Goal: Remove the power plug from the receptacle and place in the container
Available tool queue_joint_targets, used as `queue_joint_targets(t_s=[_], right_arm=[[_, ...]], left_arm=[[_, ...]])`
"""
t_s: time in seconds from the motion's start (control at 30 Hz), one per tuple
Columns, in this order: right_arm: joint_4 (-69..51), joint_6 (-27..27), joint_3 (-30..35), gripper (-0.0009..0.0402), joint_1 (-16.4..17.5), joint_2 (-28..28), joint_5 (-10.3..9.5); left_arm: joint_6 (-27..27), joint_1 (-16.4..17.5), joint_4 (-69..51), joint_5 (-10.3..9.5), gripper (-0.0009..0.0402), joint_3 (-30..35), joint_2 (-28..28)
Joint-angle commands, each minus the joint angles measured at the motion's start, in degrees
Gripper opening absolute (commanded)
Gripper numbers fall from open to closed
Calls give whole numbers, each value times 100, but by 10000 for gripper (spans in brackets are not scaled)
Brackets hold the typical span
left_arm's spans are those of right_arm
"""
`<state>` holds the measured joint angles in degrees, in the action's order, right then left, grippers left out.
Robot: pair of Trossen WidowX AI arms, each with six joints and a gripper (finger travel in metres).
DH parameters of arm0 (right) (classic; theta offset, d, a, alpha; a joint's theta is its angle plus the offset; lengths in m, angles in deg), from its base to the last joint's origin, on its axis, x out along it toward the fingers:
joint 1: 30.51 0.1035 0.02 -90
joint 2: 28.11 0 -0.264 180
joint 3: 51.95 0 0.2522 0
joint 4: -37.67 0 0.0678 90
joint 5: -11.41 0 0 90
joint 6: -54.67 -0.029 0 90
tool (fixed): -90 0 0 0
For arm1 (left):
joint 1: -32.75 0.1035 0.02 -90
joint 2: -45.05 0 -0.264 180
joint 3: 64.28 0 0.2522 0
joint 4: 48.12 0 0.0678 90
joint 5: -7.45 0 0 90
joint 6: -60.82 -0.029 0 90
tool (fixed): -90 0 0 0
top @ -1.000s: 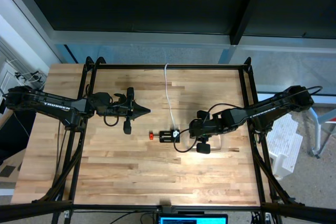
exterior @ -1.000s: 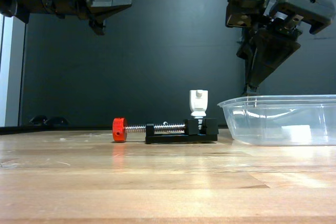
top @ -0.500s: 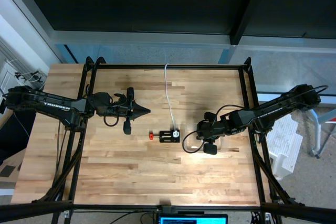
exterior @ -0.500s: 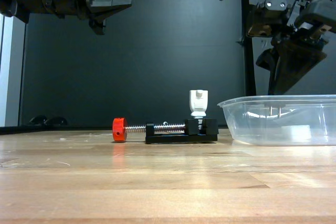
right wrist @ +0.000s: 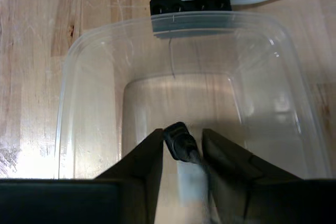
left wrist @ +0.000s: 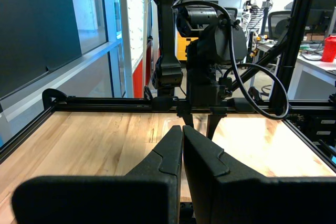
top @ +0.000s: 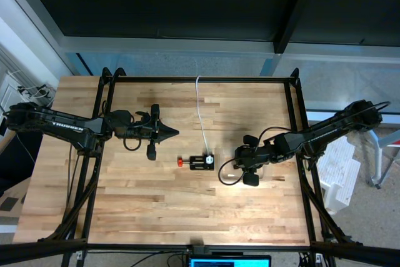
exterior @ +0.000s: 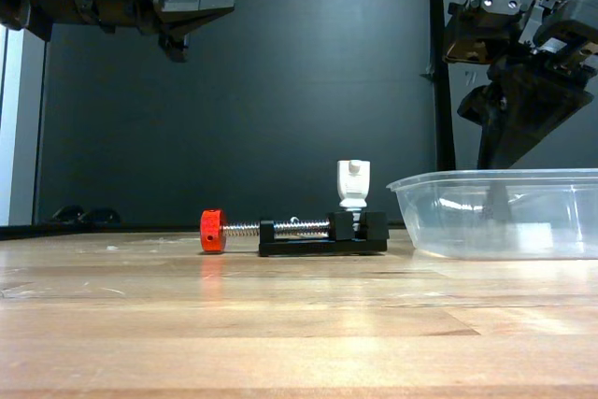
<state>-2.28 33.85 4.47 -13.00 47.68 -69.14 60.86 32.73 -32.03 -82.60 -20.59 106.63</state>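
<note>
The tiny black power plug (right wrist: 181, 142) is already out of the small white receptacle block (exterior: 353, 181), which is standing empty in the black vise with a red knob (exterior: 308, 231). The right gripper (right wrist: 181, 132) is hovering over the shallow clear plastic container (right wrist: 68, 77), just right of the vise, and the plug is at its tip, above the tray floor. I cannot tell if the claw is clamping the plug or letting it go. The left gripper (top: 174, 132), with its claw together, is hanging high at the left. I think only the release is left.

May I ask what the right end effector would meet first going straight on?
Pointing down over the container, the right end effector would likely meet its floor first, power plug at its tip. Left end effector hangs far left.
</note>
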Motion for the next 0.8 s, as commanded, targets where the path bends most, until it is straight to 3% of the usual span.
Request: queue_joint_targets(t_s=[0.03, 0.37, 0.7, 0.8], right_arm=[[-39, 2, 2, 137, 4, -85, 2], [-647, 4, 275, 191, 11, -376, 2], [-767, 33, 444, 192, -4, -457, 20], [-505, 195, 444, 192, -146, -514, 22]], left_arm=[[-2, 2, 2, 2, 0, 2, 2], [-2, 0, 2, 2, 0, 2, 2], [-2, 0, 2, 2, 0, 2, 2], [-2, 0, 2, 2, 0, 2, 2]])
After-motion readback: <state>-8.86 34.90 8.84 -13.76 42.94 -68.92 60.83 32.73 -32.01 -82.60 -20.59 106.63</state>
